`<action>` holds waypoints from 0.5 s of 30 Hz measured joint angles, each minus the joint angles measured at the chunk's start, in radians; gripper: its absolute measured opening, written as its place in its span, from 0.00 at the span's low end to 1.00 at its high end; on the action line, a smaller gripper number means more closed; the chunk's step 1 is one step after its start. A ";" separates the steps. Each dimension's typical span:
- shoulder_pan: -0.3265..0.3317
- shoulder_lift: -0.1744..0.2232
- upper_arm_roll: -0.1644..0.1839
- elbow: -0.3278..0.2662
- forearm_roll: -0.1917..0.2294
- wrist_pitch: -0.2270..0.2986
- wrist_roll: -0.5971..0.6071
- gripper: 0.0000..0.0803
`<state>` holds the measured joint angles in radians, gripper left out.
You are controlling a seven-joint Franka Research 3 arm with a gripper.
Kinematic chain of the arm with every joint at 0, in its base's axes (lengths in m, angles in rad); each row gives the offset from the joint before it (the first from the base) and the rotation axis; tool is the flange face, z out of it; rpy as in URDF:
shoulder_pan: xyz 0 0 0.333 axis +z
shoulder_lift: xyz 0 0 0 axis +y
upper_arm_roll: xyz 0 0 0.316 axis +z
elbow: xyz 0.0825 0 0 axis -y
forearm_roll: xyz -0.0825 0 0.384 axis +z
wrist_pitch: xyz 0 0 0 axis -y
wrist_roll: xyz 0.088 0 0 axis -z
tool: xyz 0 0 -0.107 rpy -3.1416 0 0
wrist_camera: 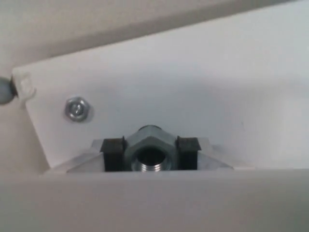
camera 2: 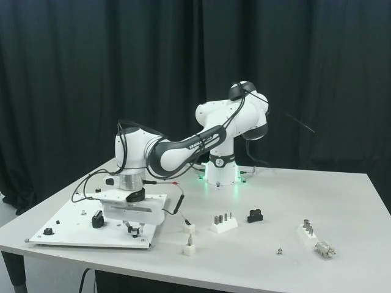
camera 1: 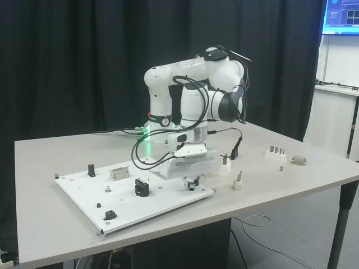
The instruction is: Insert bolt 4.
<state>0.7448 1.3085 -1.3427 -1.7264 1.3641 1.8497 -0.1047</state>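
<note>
Right under the wrist camera I see the gripper (wrist_camera: 150,154) with its two black pads (wrist_camera: 112,153) clamped on either side of a hex-headed threaded bolt (wrist_camera: 150,155), the threaded bore facing me. Both pads touch the flats of the hex, so I read the tool as closed on the bolt. Just beyond the tool lies the white board (wrist_camera: 193,87), and a small hex nut (wrist_camera: 77,109) sits on it near one corner, off to one side of the fingers. That corner's edge runs close by the tool, with a small grey foot (wrist_camera: 5,91) poking out past it.

From the room cameras, the gripper (camera 1: 192,180) hangs low over the white board (camera 1: 90,196), near the board edge that faces the arm's base. Black fixtures (camera 1: 141,188) stand on the board away from the tool, toward its far side; between them and the fingers the board surface is bare, so I have room there. Off the board, on the grey table (camera 1: 314,174), a small white block (camera 1: 225,164) and another (camera 1: 238,182) stand just beside the board's near corner, close to the tool. A white holder with upright pins (camera 2: 223,224) and a black part (camera 2: 255,215) sit well apart from the tool.
</note>
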 joint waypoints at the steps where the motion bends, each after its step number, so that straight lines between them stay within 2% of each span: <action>1: 0.000 0.000 0.000 -0.001 0.001 0.000 0.023 0.28; 15: 0.001 0.000 0.000 -0.003 0.005 0.002 0.382 0.28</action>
<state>0.7463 1.3084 -1.3431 -1.7298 1.3694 1.8512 0.2769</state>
